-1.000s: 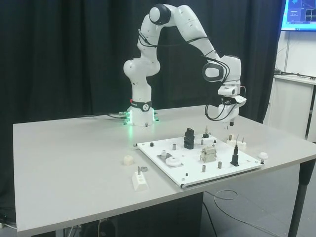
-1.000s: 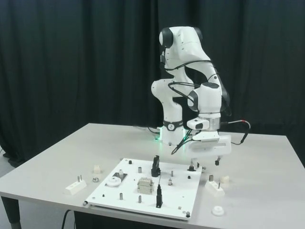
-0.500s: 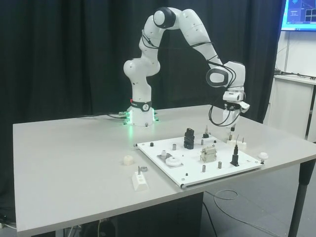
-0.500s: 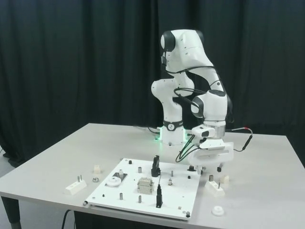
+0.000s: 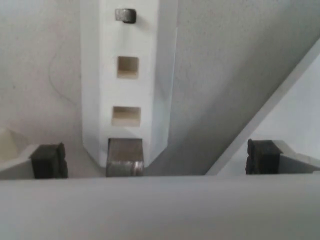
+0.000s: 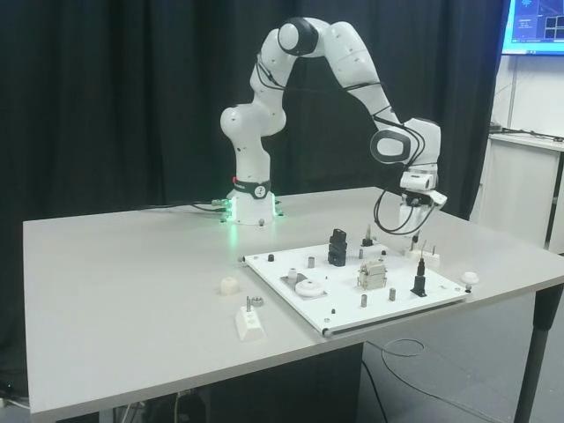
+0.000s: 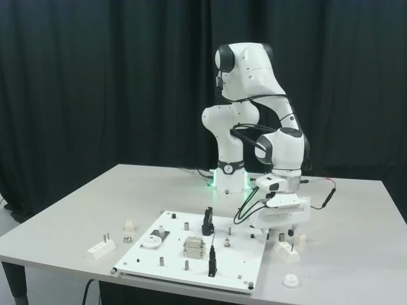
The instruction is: Pick square peg 4.
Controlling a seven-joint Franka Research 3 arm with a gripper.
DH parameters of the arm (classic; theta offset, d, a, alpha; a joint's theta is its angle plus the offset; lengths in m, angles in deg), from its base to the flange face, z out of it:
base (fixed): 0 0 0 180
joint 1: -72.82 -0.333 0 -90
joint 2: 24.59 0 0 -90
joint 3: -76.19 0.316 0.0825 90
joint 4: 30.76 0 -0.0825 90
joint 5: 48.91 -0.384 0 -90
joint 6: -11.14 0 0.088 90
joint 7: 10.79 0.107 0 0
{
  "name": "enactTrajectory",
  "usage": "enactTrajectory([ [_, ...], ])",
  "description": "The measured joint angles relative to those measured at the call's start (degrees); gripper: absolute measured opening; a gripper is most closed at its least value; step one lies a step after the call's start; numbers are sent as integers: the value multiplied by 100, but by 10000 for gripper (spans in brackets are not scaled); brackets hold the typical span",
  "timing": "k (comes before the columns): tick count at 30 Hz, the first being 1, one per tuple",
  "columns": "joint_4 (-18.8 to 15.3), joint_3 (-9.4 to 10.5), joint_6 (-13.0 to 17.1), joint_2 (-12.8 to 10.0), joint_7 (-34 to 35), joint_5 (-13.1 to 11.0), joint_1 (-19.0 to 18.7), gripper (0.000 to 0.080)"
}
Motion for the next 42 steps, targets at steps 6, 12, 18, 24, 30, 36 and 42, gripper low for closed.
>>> enactTrajectory([
  [6, 53, 0, 3, -89, -4, 68, 6, 800],
  [12, 63, 0, 5, -116, -4, 104, 6, 800],
  [18, 64, 0, 4, -117, -4, 104, 6, 628],
  [24, 64, 0, -1, -117, -4, 106, 6, 440],
  [30, 65, 8, -5, -114, -13, 107, 4, 260],
  [36, 65, 39, -13, -114, -11, 105, 4, 154],
  [42, 76, 104, -20, -110, 69, 93, 4, 154],
])
